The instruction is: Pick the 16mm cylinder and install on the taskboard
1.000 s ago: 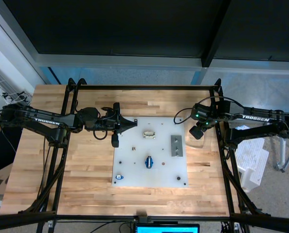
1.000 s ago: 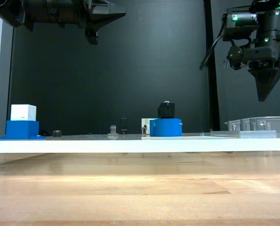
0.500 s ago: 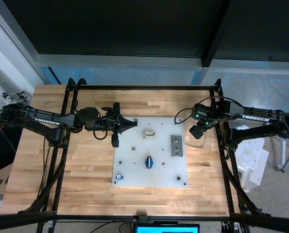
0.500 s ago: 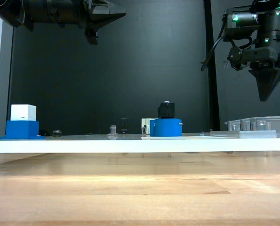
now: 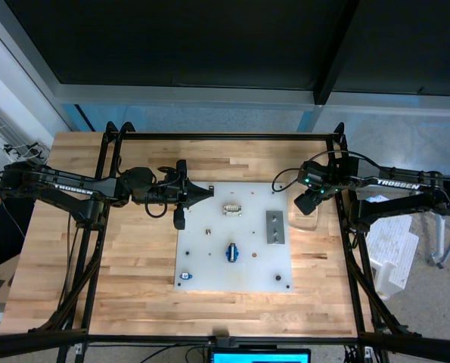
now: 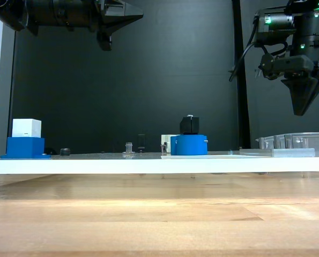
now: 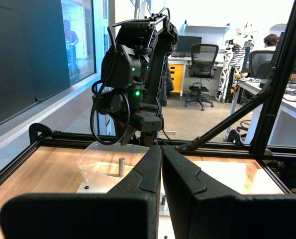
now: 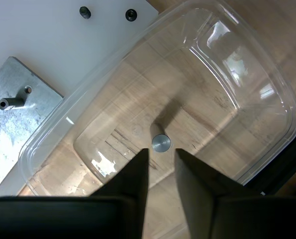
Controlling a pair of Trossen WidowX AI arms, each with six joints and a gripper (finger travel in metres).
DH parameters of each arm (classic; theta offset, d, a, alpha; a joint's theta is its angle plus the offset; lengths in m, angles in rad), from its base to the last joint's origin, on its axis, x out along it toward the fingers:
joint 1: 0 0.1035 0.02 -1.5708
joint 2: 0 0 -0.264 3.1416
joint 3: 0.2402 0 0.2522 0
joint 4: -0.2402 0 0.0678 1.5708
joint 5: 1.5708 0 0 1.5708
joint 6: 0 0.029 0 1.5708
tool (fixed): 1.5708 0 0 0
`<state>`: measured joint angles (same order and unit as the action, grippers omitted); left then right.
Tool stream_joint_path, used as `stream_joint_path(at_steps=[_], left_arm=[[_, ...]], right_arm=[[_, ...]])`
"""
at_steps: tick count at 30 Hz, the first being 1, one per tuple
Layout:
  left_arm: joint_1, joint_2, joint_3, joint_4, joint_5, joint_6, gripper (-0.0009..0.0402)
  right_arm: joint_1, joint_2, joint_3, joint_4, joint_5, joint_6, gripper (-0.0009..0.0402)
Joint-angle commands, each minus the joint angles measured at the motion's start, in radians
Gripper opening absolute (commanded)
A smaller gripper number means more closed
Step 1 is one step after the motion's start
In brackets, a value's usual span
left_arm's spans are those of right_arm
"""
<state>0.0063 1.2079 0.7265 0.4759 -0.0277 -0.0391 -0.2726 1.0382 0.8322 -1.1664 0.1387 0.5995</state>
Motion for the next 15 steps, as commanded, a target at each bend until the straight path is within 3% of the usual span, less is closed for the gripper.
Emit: stream_joint_path(at_steps=[1, 9, 15], left_arm=[[0.0, 0.0, 0.0, 0.0, 0.0, 0.0, 0.0001], [0.0, 0.0, 0.0, 0.0, 0.0, 0.0, 0.0001], [0.0, 0.0, 0.0, 0.0, 0.0, 0.0, 0.0001]], right_arm=[[0.0, 0.009, -0.011, 0.002, 0.001, 0.023, 0.0128], [-0.003, 0.087, -0.022, 0.006, 0.001, 0.037, 0.0203], [-0.007, 0.137, -0.033, 0.038, -0.002, 0.03, 0.0224]])
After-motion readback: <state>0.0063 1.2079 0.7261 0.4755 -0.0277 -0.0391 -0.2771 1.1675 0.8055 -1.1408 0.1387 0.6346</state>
